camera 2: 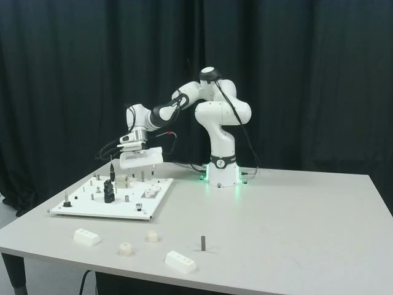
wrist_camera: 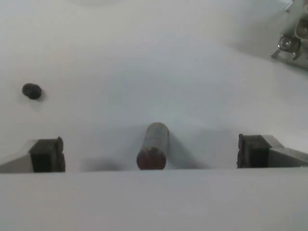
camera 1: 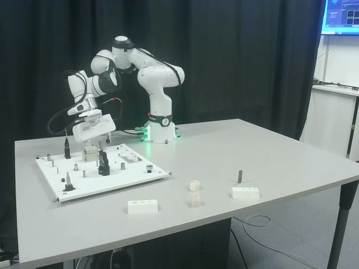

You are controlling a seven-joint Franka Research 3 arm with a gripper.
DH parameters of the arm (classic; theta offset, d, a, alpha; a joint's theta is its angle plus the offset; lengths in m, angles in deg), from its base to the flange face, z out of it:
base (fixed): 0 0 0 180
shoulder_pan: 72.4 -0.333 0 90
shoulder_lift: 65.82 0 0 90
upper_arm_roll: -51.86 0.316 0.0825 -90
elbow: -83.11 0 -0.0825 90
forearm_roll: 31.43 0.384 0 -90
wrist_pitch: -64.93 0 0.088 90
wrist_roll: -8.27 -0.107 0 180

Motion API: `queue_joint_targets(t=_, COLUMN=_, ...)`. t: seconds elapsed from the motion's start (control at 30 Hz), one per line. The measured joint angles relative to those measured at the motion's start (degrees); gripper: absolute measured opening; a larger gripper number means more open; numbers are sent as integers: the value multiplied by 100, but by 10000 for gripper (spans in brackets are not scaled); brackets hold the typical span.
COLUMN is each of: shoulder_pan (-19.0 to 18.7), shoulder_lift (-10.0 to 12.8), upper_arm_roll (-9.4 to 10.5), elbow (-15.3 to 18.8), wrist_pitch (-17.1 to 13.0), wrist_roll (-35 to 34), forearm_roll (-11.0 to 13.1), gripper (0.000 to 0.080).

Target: Insert round peg 3.

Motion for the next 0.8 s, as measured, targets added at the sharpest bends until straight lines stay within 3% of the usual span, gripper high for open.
queue_joint_targets(t=0.8, shoulder_pan=43, shoulder_lift=0, upper_arm_roll=849, elbow=10, wrist_pitch=865, wrist_roll=-855, forearm_roll=193, gripper=800)
